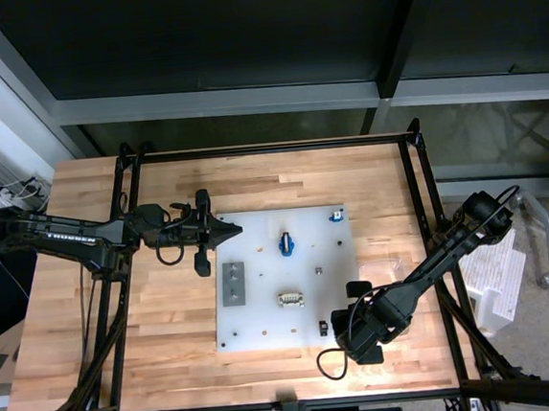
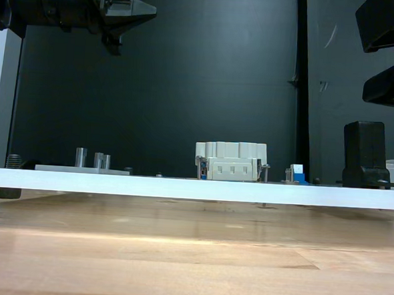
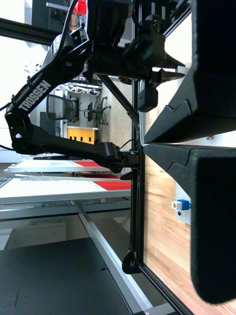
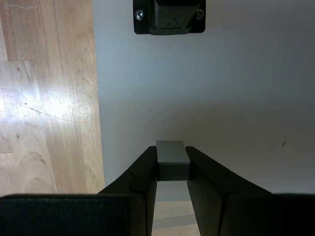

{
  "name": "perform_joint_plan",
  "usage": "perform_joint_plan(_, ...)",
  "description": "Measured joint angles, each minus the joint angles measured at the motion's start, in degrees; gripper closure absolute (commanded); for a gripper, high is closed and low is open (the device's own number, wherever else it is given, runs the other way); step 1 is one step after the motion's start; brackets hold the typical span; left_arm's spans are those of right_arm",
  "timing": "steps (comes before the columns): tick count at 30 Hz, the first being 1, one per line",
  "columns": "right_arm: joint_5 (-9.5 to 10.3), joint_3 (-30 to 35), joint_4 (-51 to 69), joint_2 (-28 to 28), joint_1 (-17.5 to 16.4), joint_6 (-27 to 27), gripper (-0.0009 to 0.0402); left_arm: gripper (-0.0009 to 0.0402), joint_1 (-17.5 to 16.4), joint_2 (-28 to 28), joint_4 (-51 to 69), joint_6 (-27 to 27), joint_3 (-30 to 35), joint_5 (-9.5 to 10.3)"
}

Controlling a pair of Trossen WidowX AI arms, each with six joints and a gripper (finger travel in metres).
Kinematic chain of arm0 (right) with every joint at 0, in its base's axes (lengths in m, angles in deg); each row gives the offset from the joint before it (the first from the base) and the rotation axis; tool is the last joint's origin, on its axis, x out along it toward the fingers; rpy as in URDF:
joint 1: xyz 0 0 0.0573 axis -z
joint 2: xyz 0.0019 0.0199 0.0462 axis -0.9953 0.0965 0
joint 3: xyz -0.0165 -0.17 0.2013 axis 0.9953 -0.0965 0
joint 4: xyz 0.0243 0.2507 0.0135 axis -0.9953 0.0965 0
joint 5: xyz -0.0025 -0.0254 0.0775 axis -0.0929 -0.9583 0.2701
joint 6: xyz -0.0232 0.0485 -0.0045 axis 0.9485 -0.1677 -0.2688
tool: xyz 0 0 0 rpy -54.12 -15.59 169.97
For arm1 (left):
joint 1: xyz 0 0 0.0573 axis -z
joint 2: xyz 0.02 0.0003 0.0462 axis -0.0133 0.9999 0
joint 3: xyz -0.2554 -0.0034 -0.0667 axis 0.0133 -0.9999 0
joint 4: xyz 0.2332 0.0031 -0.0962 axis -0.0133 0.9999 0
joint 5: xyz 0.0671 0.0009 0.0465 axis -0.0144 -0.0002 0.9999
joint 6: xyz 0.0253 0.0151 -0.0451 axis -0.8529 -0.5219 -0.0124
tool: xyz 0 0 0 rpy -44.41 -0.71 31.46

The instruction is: Pick the 16mm bar and install on taskboard

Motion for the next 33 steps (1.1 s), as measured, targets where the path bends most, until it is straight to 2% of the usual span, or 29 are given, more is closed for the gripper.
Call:
perform_joint_plan(11,0.04,0.0,0.5,0.0,0.0,0.3,0.0274,0.0393,0.0,0.0,0.0,0.0,0.0,0.00)
perform_joint_plan(18,0.02,0.4,0.8,0.0,0.0,0.4,0.0229,0.0393,0.0,0.0,0.0,0.0,0.0,0.02)
perform_joint_plan(23,0.02,0.9,1.5,-0.6,0.0,0.5,0.0215,0.0393,0.0,0.0,0.0,0.0,0.0,0.02)
perform_joint_plan(33,0.02,1.6,2.9,-1.5,0.0,0.8,0.0221,0.0393,0.0,0.0,0.0,0.0,0.0,0.00)
